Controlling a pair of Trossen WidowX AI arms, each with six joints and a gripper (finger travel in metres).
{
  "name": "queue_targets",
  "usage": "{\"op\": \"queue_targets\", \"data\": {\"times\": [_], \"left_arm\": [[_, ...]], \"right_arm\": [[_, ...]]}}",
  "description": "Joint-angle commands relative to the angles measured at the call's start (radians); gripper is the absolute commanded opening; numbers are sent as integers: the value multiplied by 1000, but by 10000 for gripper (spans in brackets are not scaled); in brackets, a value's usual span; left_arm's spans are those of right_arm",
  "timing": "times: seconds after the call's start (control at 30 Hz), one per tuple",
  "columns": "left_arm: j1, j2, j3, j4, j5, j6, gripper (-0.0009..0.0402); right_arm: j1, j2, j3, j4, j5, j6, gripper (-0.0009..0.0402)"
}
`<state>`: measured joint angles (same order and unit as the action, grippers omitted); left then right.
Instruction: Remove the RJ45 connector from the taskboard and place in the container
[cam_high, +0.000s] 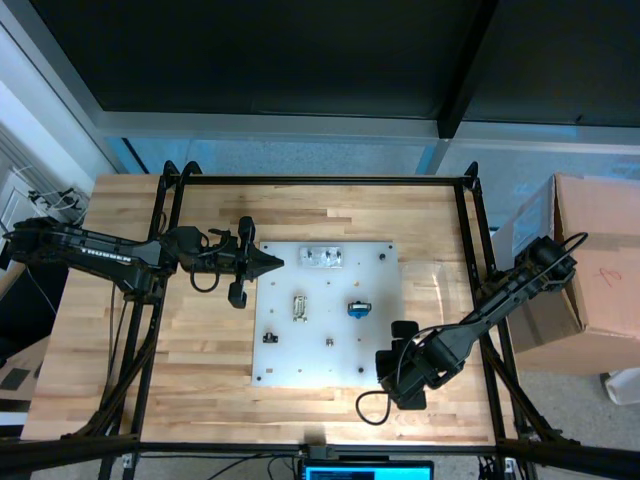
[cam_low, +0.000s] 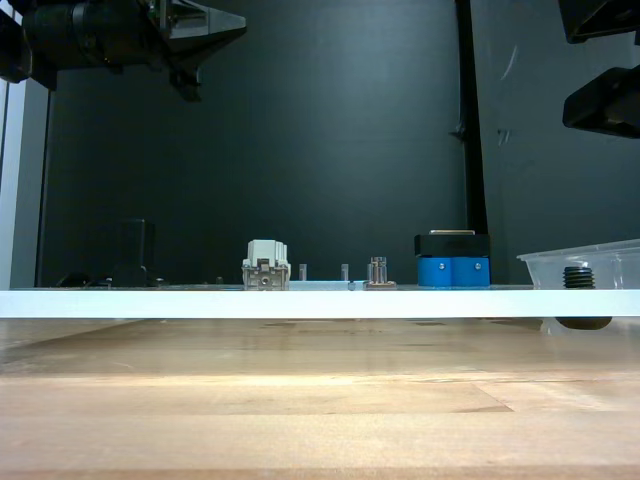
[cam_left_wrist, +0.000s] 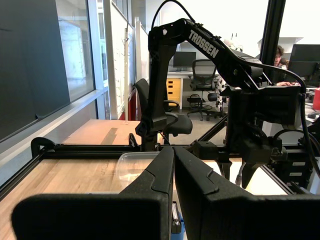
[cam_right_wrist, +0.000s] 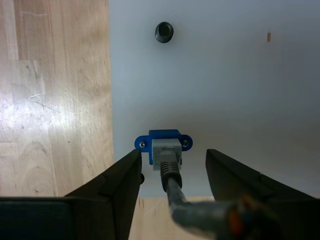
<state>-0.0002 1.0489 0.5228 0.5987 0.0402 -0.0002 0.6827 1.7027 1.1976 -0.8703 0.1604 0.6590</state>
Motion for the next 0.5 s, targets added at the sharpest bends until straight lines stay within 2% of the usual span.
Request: {"op": "queue_targets", "data": {"times": [0.03,0.5], "left_arm": [[0,0,0,0,0,0,0],[0,0,0,0,0,0,0]], "right_arm": [[0,-1,1,3,5,-5,144],[1,-1,1,13,4,-5,67]]}}
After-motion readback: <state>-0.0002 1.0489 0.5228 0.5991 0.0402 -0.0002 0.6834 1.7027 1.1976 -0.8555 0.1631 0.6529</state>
